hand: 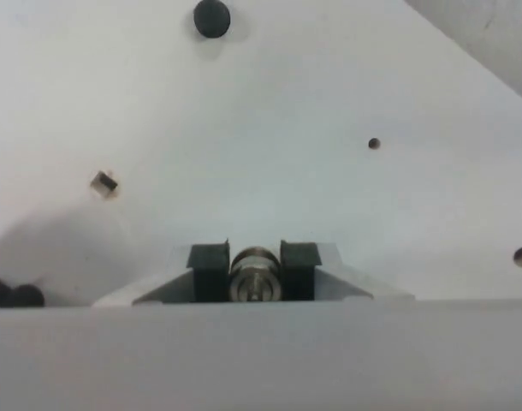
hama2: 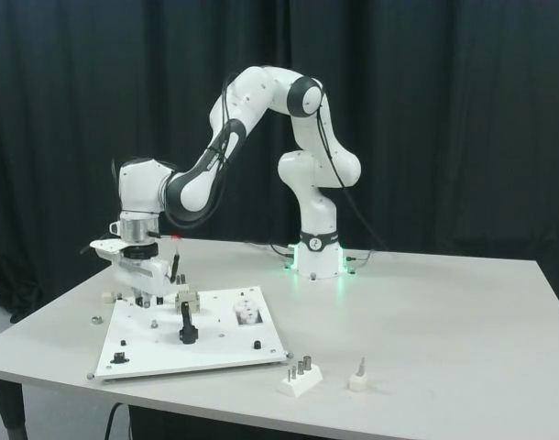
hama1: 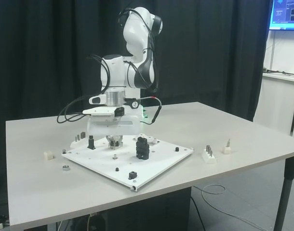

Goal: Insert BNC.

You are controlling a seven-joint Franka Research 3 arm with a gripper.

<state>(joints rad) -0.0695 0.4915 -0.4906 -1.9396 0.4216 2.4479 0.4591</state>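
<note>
In the wrist view my gripper (hand: 255, 259) is shut on the BNC connector (hand: 255, 274), a small metal cylinder held end-on between the two black fingers (hand: 210, 267). It hangs just above the white board (hand: 269, 128). In the first room view the gripper (hama1: 114, 140) is low over the back left part of the board (hama1: 159, 161), behind a black fixture (hama1: 141, 147). The second room view shows the gripper (hama2: 149, 295) near the board's (hama2: 220, 356) far left corner. The socket under the connector is hidden.
On the board are a black knob (hand: 211, 17), a small metal stub (hand: 104, 182), two holes (hand: 374, 143), a black post (hama1: 91, 142) and a small black block (hama1: 133, 174). Off the board lie a white block (hama1: 49, 155), a nut (hama1: 66, 167) and a white pin holder (hama1: 209, 154).
</note>
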